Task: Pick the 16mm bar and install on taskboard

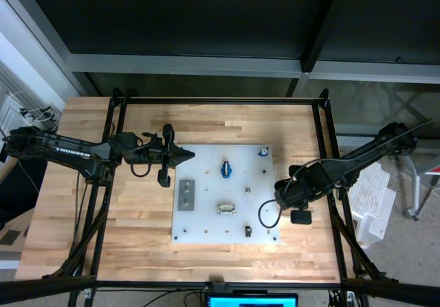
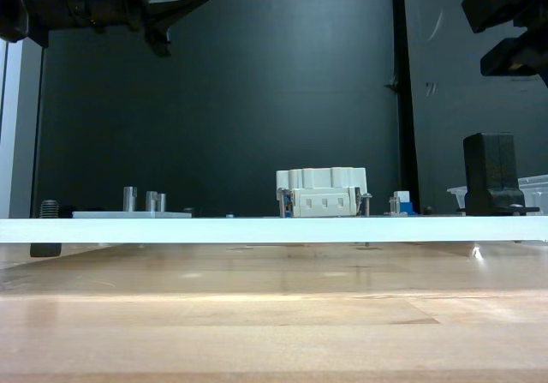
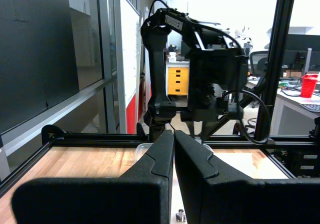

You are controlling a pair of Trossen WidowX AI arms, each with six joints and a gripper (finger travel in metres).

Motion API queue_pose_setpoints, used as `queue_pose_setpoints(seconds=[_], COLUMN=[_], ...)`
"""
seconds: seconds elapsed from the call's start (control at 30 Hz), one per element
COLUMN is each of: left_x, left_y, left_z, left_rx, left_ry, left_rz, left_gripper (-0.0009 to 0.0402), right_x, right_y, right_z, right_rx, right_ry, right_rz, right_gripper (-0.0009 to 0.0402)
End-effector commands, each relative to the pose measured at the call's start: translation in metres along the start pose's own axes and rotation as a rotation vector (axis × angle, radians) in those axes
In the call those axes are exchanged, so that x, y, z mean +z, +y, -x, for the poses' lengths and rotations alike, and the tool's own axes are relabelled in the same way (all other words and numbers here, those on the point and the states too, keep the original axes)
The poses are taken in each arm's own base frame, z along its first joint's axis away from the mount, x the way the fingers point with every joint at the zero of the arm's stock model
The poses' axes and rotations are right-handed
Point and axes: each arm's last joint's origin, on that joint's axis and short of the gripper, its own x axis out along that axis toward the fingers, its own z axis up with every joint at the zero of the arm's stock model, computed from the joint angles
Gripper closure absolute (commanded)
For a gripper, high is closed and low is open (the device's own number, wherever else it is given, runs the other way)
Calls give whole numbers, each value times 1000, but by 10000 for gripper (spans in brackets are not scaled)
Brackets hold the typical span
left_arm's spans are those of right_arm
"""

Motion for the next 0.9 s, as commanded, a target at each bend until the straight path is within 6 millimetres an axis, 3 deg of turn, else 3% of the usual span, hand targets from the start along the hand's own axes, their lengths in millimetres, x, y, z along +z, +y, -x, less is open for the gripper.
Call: queue_pose_setpoints(seconds=[0.03,0.47,0.9], left_x=[0,0,0], left_y=[0,0,0], left_z=[0,0,0], left_rx=[0,0,0], left_ry=[0,0,0], left_rz=[0,0,0], left_gripper=[393,393,393], right_x=[7,30,49], right_y=[11,53,79], right_z=[1,-4,-17], right_rx=[-2,-46,-55], right_ry=[-5,-23,-21], right_rz=[-4,44,67], right_gripper=[393,393,393])
